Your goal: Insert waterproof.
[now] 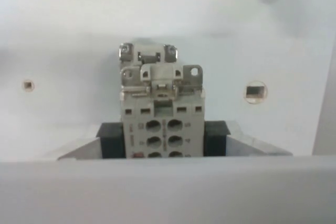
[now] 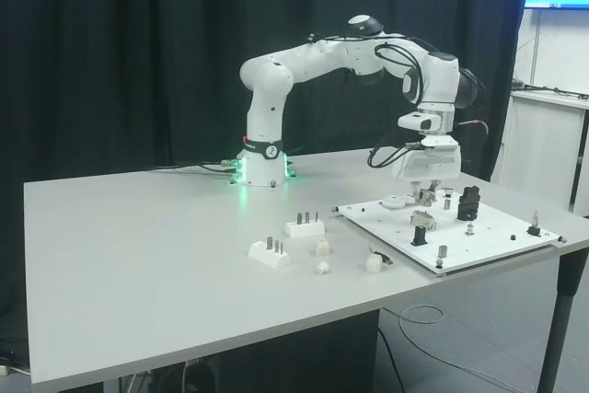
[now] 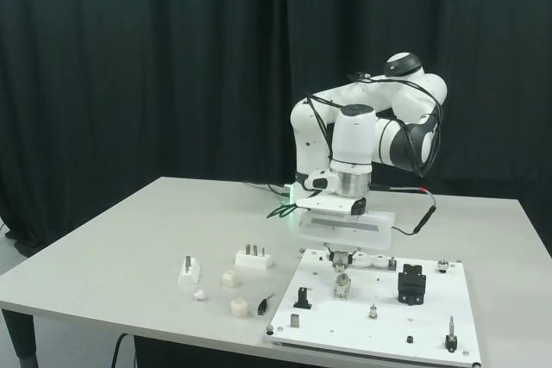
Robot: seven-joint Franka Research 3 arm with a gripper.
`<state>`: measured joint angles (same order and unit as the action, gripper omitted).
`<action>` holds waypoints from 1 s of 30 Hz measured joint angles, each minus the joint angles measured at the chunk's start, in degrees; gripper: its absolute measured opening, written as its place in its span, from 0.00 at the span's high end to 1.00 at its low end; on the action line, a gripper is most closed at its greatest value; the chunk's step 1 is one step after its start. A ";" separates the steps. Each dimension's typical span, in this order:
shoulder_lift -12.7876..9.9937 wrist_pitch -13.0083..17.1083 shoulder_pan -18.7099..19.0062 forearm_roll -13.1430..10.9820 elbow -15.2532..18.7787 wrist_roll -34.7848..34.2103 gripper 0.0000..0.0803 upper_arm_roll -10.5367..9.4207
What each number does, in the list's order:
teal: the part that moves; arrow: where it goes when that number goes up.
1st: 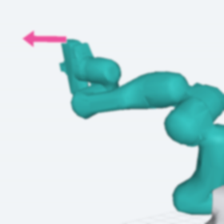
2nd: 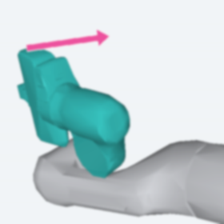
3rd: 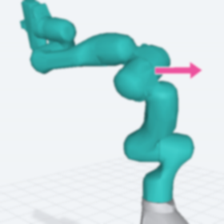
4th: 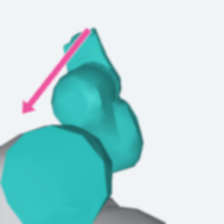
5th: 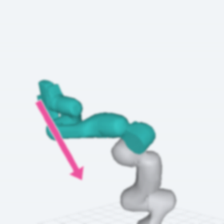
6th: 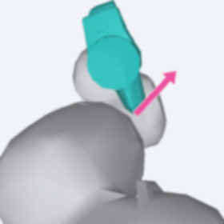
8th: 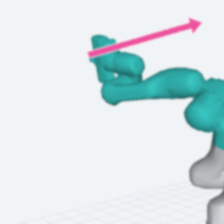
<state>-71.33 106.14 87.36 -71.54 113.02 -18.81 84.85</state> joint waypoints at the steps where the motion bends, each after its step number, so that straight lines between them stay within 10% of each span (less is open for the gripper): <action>1: 0.00 0.22 -0.01 -0.04 -0.04 -0.02 0.61 -0.17; 30: 0.04 0.45 -2.03 -0.38 -2.51 -0.09 0.61 -2.38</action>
<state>-71.29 106.59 85.34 -71.92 110.51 -18.91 82.48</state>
